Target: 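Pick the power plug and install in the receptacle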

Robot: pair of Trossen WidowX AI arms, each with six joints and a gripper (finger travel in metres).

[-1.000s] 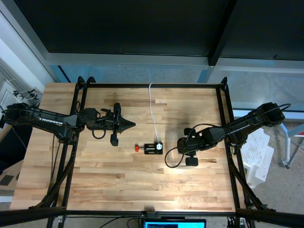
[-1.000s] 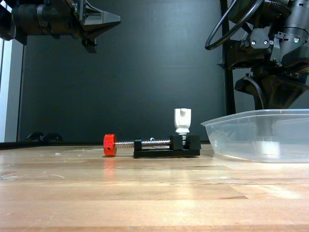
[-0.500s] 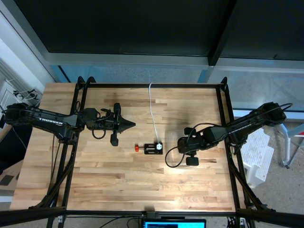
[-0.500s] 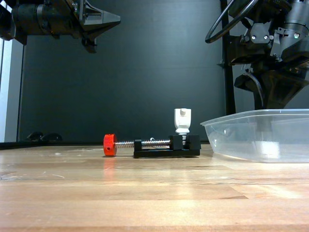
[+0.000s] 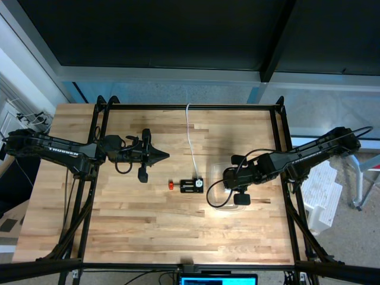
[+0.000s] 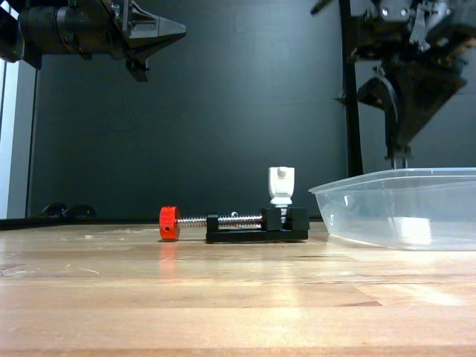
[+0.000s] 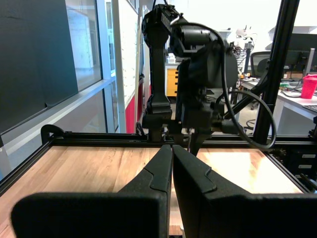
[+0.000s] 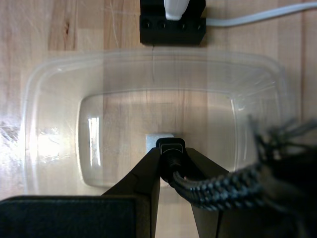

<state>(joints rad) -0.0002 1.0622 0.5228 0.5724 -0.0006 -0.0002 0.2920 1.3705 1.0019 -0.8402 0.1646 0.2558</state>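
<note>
My right gripper (image 8: 172,157) hangs above the clear plastic tray (image 8: 34,99), shut on the power plug (image 8: 171,148), a small black body trailing a braided cable. From table height the right gripper (image 6: 399,152) tip sits just above the tray rim (image 6: 387,178). The receptacle (image 6: 281,184), a white socket, stands upright in a black vise (image 6: 253,225) left of the tray; its white cable (image 5: 190,136) runs to the far edge. High at the left, my left gripper (image 5: 161,156) is shut and holds nothing.
The vise has a red knob (image 6: 169,223) pointing left. A small white-grey block (image 8: 156,140) lies in the tray under the plug. A black frame (image 5: 190,107) borders the wooden table (image 5: 148,231).
The right gripper has risen from inside the tray to above its rim, carrying the plug. The left arm has not moved.
</note>
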